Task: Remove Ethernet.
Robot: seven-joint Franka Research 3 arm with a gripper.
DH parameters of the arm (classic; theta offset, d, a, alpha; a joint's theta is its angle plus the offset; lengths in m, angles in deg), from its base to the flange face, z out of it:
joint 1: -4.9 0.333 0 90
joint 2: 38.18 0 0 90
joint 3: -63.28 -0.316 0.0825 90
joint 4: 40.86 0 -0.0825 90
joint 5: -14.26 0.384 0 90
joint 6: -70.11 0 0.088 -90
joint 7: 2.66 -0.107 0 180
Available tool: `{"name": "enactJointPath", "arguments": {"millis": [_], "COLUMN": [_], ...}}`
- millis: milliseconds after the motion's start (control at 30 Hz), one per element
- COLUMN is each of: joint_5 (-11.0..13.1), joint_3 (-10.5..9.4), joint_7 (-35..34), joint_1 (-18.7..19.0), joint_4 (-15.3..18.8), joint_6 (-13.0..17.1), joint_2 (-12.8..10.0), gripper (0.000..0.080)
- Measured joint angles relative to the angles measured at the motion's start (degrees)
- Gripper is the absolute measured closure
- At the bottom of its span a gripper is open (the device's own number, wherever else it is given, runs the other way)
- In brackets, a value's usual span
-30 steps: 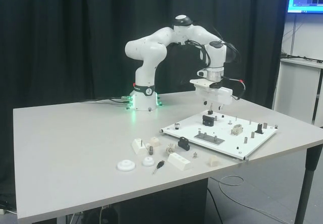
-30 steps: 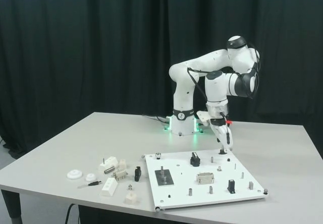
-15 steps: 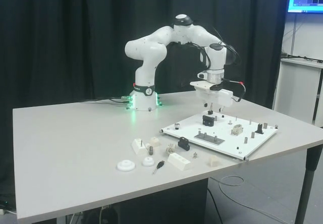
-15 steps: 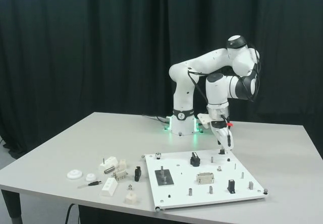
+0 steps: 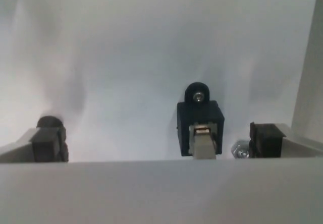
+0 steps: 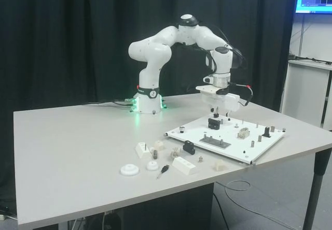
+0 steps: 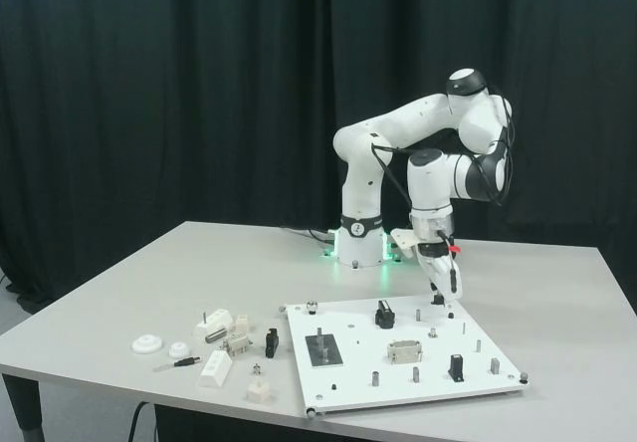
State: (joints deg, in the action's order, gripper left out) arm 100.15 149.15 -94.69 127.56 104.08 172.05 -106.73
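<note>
Black curtains back the grey tabletop (image 6: 78,137); a white board (image 7: 348,374) lies near its front edge, bare tabletop wide on the arm's base side; the pincer (image 6: 217,107) hangs low over the board's far edge, fingers spread, holding nothing; only the wrist view shows the Ethernet plug (image 5: 204,142) seated in a boxy black socket (image 5: 200,118); small loose parts (image 6: 171,155) lie beside the board.

The pincer (image 5: 151,143) fingertips are cut off in the wrist view.
</note>
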Motion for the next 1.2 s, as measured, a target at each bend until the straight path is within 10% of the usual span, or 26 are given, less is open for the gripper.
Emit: {"name": "enactJointPath", "arguments": {"millis": [600,633,800,833,1200], "joint_5": [-0.88,-1.17,-3.82,-4.31,-5.22], "joint_3": [-0.39,-0.20,1.75,2.24,4.84], "joint_7": [-0.86,-0.86,-0.86,-0.86,-0.67], "joint_1": [0.00,-0.01,-0.01,-0.02,-0.32], "joint_4": [0.71,0.73,0.89,0.93,0.99], "joint_6": [0.70,0.66,-1.48,-2.10,-4.48], "joint_2": [2.30,2.41,2.59,2.59,2.49], "gripper": [0.0120,0.0448,0.0448,0.0650,0.0728]}}
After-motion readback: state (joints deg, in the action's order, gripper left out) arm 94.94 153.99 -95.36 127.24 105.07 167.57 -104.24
